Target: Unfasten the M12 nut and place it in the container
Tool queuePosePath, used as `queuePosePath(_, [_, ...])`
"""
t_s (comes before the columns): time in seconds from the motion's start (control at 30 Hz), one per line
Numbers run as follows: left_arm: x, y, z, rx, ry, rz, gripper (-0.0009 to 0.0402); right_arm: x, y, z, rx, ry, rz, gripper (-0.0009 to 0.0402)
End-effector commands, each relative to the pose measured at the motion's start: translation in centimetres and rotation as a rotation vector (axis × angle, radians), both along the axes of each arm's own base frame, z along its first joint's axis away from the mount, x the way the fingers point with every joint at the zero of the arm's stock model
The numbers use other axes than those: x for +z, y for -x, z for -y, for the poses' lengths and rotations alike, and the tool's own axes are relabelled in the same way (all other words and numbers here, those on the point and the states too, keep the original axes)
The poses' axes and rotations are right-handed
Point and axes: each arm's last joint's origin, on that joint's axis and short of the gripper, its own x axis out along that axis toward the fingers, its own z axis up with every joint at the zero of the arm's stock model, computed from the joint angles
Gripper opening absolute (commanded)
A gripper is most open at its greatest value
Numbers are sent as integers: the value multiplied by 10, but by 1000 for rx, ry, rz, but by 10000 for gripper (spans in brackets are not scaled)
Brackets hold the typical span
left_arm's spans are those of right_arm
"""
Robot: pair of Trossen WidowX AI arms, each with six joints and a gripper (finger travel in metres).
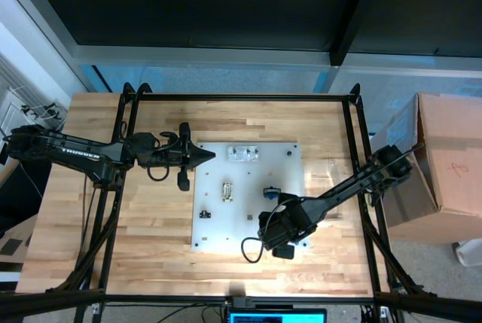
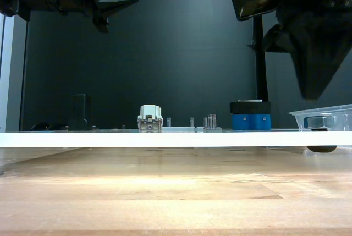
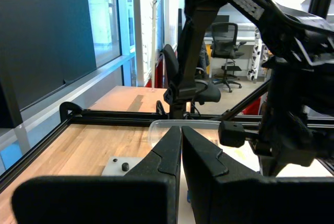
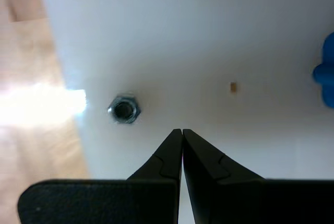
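The small silver nut [image 4: 123, 109] lies flat on the white board [image 1: 226, 225] near the board's edge, its hole filled with black, so it appears to sit on its stud. My right gripper [image 4: 181, 130] hangs above the board beside the nut, shut with nothing between its fingers. In the low view it [image 2: 313, 95] is well above the clear container [image 2: 324, 118], where a grey shape [image 2: 319, 121] shows in line with the tray. The right arm hides the nut in the high view. My left gripper [image 1: 211, 156] is shut and empty, held high over the board's far left edge.
A blue and black block [image 2: 250, 115], a white connector [image 2: 149, 119] and small posts stand on the board. A black frame rail [image 1: 354, 157] borders the table, and a cardboard box [image 1: 444, 165] stands beyond its right edge.
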Motion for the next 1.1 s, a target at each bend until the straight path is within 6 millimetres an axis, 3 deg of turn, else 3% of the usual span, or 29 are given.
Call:
queuePosePath(0.03, [0,0,0,0,0,0,0,4,2,-3,22,-128,-44,0])
queuePosePath(0.2, [0,0,0,0,0,1,0,8,0,-10,49,-298,-64,0])
queuePosePath(0.63, [0,0,0,0,0,0,0,-22,-14,-17,30,-259,-56,0])
queuePosePath(1.1, [0,0,0,0,0,0,0,-27,-15,-13,14,-192,-37,0])
